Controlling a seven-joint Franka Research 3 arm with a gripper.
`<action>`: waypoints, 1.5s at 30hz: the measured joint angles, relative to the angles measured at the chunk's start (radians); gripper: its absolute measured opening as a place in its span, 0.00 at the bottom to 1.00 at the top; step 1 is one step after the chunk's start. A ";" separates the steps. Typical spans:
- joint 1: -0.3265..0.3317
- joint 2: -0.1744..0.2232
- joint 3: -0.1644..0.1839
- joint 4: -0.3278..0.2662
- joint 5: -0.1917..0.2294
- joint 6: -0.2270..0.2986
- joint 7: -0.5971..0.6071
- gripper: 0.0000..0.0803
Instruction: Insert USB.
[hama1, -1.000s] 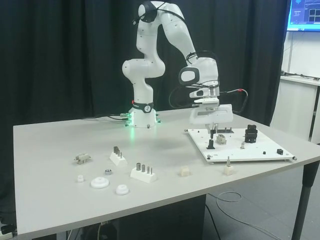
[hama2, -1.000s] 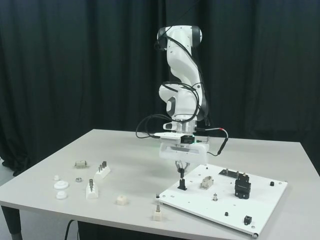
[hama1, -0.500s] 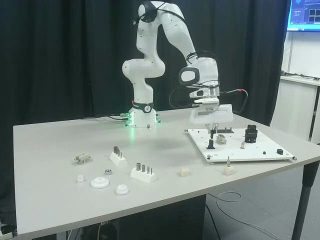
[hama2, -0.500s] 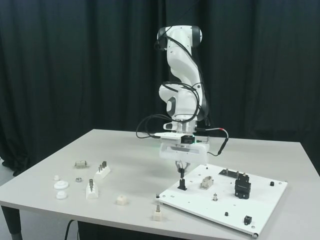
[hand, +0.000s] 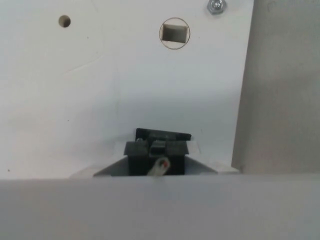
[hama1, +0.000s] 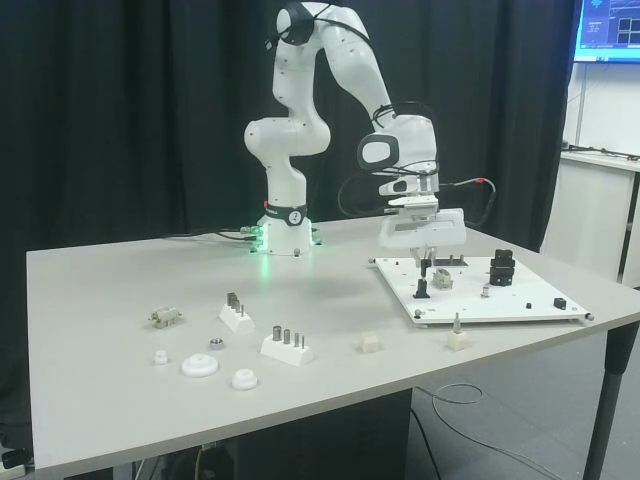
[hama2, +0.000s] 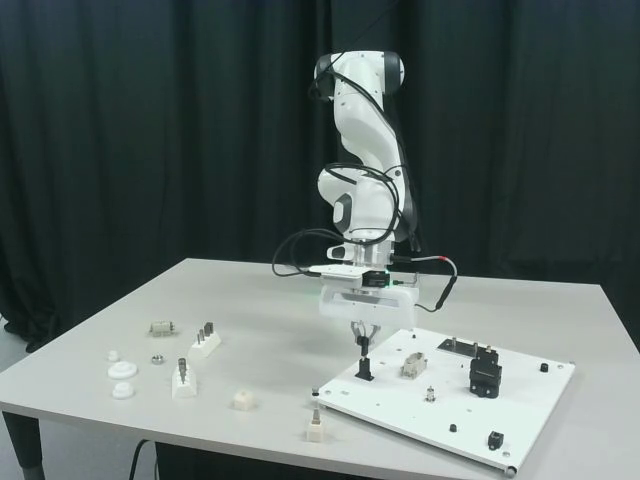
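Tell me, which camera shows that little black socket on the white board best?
The wrist view: the black socket sits mid-picture, seen from close above on the white board. Both room views show it only as a tiny black block beneath the gripper.

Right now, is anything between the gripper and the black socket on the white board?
Only the plug held in the gripper, hanging just above the black socket; second room view shows an open gap, nothing else.

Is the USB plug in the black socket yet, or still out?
Out. The USB plug, held by the gripper, hangs just above the black socket on the white board.
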 joint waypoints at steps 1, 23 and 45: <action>0.000 0.000 0.000 0.000 0.000 0.000 0.000 0.08; -0.003 0.013 0.000 -0.001 -0.001 0.008 0.000 0.08; -0.005 0.018 0.000 0.001 -0.029 0.014 -0.002 0.08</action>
